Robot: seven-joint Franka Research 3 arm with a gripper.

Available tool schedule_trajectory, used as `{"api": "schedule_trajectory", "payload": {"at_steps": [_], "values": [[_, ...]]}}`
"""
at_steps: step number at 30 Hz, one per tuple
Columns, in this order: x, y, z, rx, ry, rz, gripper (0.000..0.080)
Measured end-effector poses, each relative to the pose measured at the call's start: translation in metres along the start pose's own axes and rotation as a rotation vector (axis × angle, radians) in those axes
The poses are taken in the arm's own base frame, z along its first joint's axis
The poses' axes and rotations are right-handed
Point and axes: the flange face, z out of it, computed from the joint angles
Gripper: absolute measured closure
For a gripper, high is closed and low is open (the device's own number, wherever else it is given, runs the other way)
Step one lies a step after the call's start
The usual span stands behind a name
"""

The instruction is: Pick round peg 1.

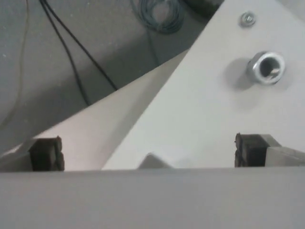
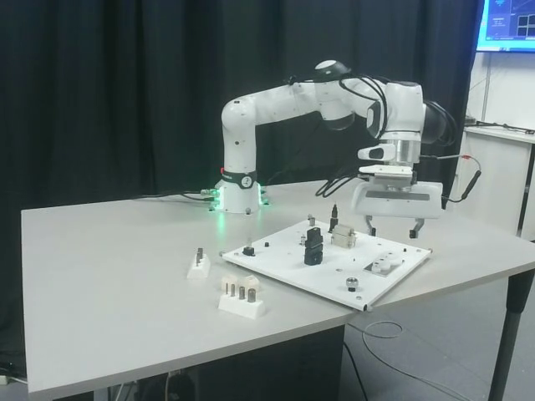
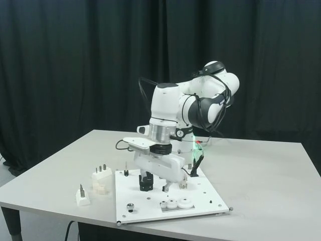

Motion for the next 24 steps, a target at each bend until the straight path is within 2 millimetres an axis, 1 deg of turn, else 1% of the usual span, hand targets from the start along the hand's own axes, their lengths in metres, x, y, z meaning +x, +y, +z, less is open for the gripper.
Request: {"api": "schedule_trajectory", "payload": {"at_steps": [6, 11, 18, 24], "values": [[0.019, 0.006, -0.001, -0.023, 0.028, -0.043, 0.0003], [0.042, 0.013, 0.0, -0.049, 0.05, -0.125, 0.0003], [0.081, 0.028, 0.004, -0.095, 0.069, -0.301, 0.0003], [0.114, 0.043, 0.008, -0.127, 0.069, -0.409, 0.0003]]}}
